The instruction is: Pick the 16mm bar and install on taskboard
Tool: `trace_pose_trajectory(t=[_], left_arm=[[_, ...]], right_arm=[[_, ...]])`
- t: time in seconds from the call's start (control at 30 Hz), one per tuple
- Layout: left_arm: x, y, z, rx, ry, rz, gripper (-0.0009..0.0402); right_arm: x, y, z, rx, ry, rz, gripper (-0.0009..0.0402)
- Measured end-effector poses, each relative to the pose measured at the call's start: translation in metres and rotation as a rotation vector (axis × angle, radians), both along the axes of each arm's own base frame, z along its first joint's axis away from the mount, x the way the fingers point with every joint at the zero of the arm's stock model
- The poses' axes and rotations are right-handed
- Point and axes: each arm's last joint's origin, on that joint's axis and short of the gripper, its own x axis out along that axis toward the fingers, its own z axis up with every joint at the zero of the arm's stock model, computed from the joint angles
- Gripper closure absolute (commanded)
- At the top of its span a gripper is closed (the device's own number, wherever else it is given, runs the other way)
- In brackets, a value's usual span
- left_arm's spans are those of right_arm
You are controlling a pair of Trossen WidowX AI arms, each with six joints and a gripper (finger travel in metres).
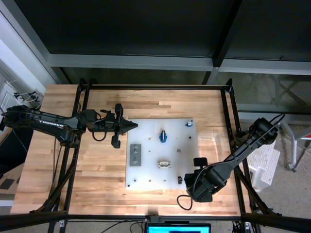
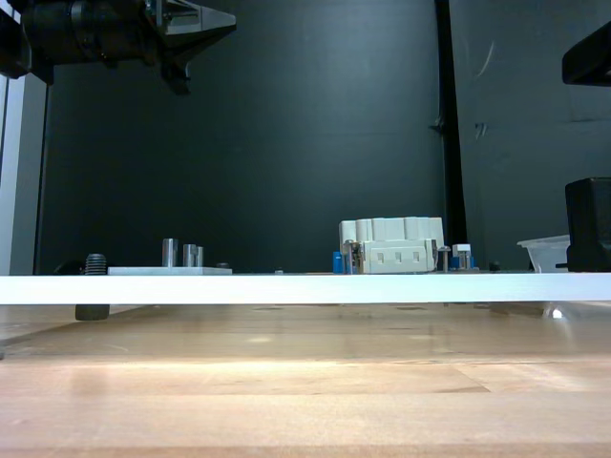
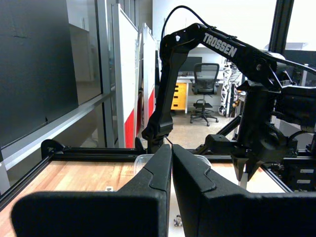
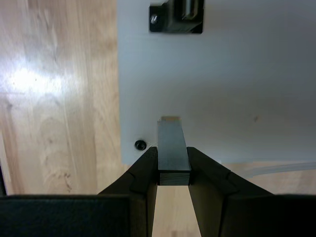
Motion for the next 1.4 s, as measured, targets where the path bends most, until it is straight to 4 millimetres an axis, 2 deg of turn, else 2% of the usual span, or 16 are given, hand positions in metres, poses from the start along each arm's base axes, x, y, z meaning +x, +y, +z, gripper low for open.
trace_pose_trajectory(t=[0.27,0.4,0.6,0.9,1.4], left_arm=[[0.0,0.0,0.0,0.0,0.0,0.0,0.0393],[0.0,0.0,0.0,0.0,0.0,0.0,0.0393],[0.0,0.0,0.0,0.0,0.0,0.0,0.0393],[0.0,0.0,0.0,0.0,0.0,0.0,0.0393],[0.0,0.0,0.0,0.0,0.0,0.0,0.0393]], right_arm=[[0.022,0.0,0.003,-0.018,0.06,0.007,0.0391],[0.029,-0.001,-0.002,-0.038,0.104,-0.004,0.0391],[0.031,-0.001,-0.012,-0.023,0.173,0.003,0.0391],[0.034,0.0,-0.02,-0.034,0.185,0.002,0.0392],[0.034,0.0,-0.022,-0.038,0.186,-0.001,0.0392]])
